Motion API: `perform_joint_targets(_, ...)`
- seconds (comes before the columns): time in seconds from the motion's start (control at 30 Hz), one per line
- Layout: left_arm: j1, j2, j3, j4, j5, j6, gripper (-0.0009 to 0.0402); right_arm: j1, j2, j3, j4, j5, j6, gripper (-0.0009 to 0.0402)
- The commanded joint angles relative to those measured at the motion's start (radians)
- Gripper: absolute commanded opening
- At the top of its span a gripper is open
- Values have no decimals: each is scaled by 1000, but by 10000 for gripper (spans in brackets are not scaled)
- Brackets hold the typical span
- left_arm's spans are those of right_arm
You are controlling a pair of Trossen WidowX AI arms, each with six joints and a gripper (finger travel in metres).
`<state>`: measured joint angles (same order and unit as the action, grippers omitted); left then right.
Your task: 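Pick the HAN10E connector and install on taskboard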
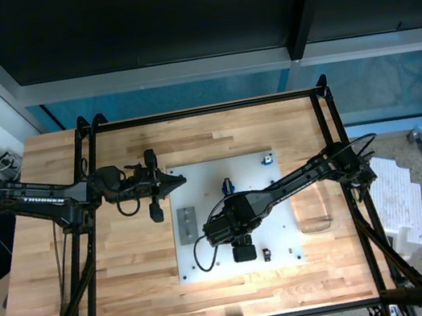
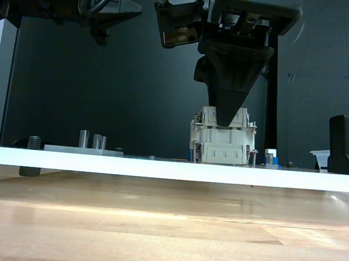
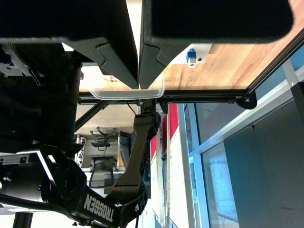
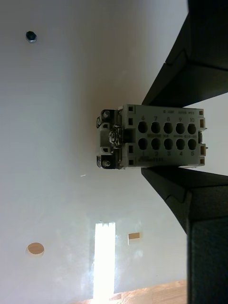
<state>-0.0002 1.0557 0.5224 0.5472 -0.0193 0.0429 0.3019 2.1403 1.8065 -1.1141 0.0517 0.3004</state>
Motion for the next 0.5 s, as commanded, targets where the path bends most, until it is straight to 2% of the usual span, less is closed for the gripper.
perform_joint_targets(0.03, 0, 0, 0, 0, 0, 0, 1, 2, -3, 0, 5, 0, 2, 136)
perform_joint_targets(0.5, 0, 0, 0, 0, 0, 0, 1, 2, -53, 0, 5, 9, 5, 312)
